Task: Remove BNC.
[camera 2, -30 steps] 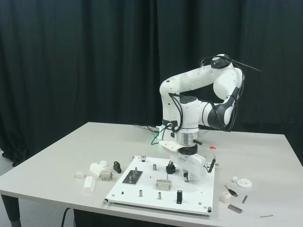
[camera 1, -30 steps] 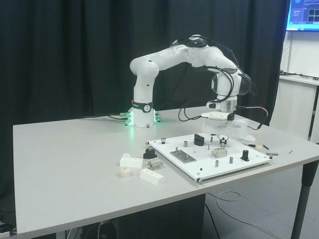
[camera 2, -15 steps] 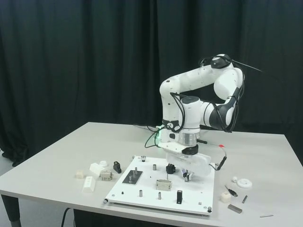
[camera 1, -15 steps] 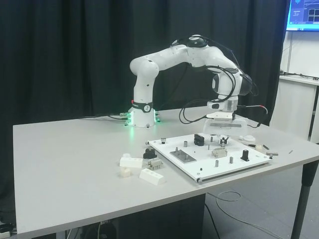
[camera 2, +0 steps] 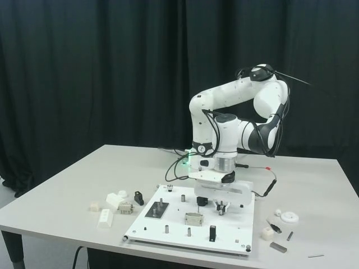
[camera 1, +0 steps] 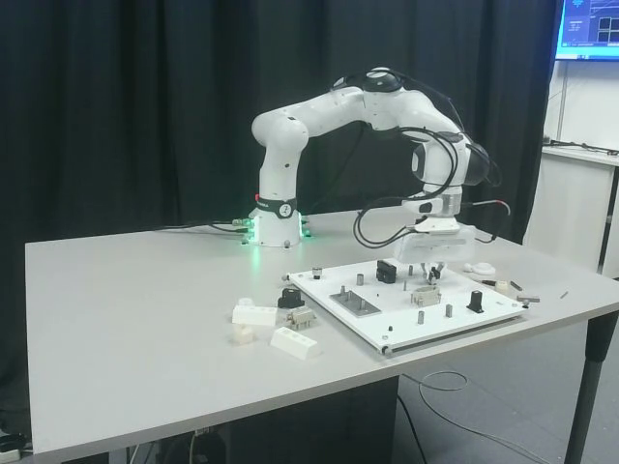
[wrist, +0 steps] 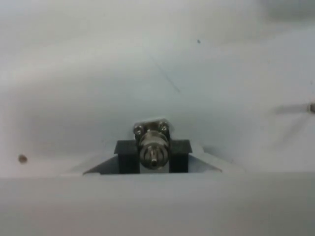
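The BNC connector (wrist: 153, 147) is a small metal barrel with a square flange, standing on a black mount on the white board (camera 1: 387, 324). In the wrist view it sits right in the middle, seen end-on. My gripper (camera 1: 430, 269) hangs low over that spot on the board's far right part, and in the second room view the gripper (camera 2: 221, 205) is just above the small connector (camera 2: 222, 210). The hand's white body hides the connector's top in both room views.
On the board stand a black block (camera 2: 201, 199), a metal housing (camera 2: 193, 218), a black clip (camera 2: 213, 232) and several pegs. Loose white parts (camera 2: 109, 203) lie left of the board, small parts (camera 2: 277, 223) to its right. A cable (camera 2: 263, 185) trails from the wrist.
The hand has turned about its vertical axis over the last second, swinging the wrist cable round, and has sunk slightly toward the board. Nothing on the board has moved.
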You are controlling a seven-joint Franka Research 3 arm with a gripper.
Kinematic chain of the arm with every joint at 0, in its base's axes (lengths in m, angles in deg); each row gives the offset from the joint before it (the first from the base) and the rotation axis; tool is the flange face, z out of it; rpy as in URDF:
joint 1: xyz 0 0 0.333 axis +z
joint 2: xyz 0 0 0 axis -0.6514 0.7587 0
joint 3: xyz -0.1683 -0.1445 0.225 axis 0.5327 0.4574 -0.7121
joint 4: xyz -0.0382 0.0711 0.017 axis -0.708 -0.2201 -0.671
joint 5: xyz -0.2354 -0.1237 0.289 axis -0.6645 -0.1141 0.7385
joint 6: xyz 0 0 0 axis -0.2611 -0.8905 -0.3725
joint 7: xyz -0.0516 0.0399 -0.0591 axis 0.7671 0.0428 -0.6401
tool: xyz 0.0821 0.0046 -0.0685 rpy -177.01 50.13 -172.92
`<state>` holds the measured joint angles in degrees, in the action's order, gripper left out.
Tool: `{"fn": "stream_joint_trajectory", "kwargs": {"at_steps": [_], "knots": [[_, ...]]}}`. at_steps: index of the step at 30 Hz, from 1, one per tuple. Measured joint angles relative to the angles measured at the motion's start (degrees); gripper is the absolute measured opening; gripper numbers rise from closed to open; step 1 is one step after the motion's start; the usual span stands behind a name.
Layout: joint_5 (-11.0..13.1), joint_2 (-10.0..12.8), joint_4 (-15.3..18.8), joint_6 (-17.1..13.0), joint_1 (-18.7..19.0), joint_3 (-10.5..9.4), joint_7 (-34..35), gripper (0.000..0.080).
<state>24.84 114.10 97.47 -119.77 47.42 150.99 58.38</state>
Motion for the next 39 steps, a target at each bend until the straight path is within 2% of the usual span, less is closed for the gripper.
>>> {"fn": "stream_joint_trajectory", "kwargs": {"at_steps": [12, 22, 39], "knots": [[0.12, 0.0, 0.15, -0.09, 0.04, 0.0, -16.57, 0.0125], [0.19, -0.03, 0.25, -0.13, 0.07, 0.04, -27.34, 0.0125], [0.19, -0.08, 0.38, -0.12, 0.16, 0.16, -38.08, 0.0124]]}}
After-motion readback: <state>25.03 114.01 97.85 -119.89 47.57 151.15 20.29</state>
